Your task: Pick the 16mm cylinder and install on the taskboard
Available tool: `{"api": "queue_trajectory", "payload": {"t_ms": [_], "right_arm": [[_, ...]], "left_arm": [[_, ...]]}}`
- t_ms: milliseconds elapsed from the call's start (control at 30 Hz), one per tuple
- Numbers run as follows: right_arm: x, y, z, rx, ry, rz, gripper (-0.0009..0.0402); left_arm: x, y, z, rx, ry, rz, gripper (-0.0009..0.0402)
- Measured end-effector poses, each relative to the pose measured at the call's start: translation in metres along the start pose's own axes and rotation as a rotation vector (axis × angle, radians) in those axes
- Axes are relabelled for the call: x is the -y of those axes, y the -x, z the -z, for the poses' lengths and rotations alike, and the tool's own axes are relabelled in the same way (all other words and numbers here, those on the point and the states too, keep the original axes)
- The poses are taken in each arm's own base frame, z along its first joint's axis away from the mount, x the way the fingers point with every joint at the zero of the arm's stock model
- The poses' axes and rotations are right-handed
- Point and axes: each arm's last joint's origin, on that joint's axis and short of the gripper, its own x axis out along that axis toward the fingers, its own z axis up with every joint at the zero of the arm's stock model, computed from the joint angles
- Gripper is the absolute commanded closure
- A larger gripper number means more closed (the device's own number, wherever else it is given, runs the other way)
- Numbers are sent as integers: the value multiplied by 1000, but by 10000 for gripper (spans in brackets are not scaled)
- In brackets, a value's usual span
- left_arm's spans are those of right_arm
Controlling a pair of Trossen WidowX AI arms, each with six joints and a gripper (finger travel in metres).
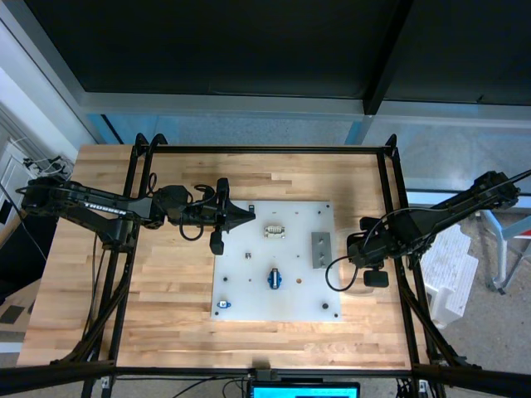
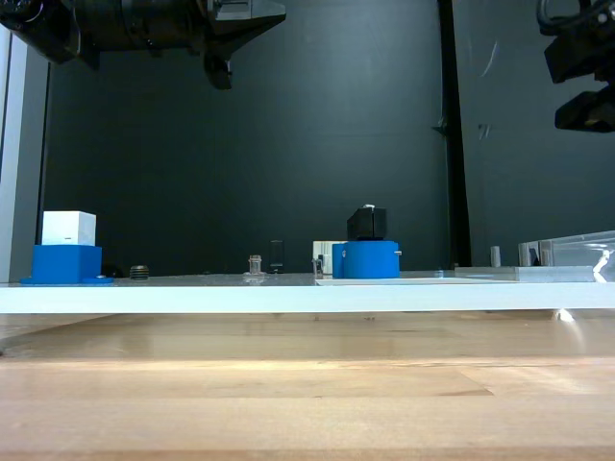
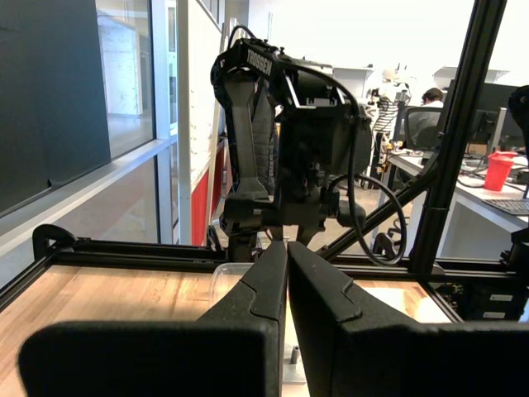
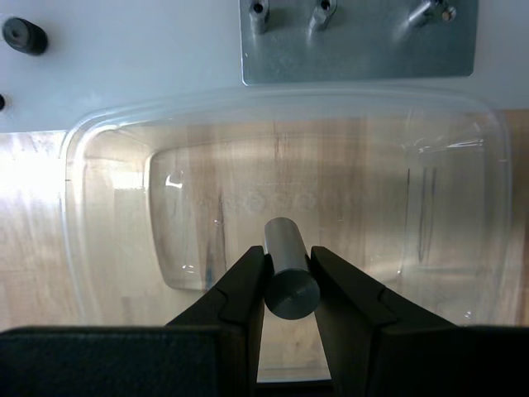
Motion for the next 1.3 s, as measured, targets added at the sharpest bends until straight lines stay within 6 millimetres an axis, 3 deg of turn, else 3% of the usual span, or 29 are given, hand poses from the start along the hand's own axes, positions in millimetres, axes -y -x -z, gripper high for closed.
{"api": "queue_trajectory", "payload": {"t_ms": [333,833,1300], "right_arm": [[-4,-1,-8,6,0,-3,381],[-34,-15,-76,-11,18,9,381],[-46,-29,-122,-21,-13,18,381]], "left_arm": [[0,0,0,0,0,0,393],[0,0,0,0,0,0,393],[0,0,0,0,0,0,393]]}}
